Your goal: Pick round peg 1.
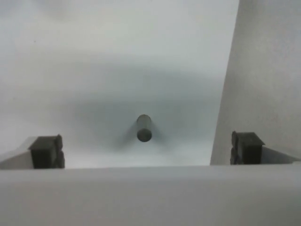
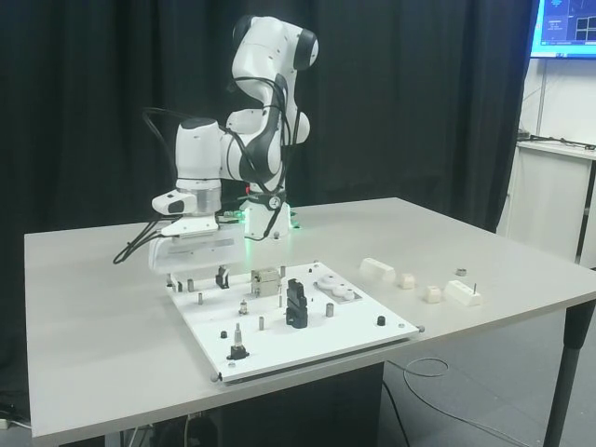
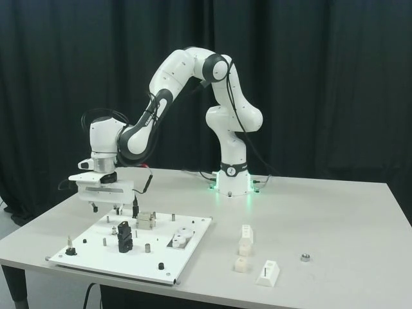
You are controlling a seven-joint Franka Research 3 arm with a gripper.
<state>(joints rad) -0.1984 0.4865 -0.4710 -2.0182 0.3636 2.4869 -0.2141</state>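
the white arm's tool [image 1: 146, 148] hangs low over the far corner of the flat white assembly board [image 2: 307, 340] on the grey table [image 2: 102, 307]. in the wrist view its 2 black finger pads [image 1: 46, 151] stand wide apart, with nothing held between them. the small grey round peg 1 [image 1: 144, 128] stands upright on the white board, roughly midway between the 2 pads and a little ahead of them, touching neither. from the first room view the peg [image 2: 187, 283] shows just below the tool [image 2: 197, 277], near the board's edge. beside it on the board sit a grey metal block [image 2: 265, 281] and a black clamp-like fixture [image 2: 296, 304]. several small white blocks [image 2: 424, 284] lie on the table, well apart from the board.
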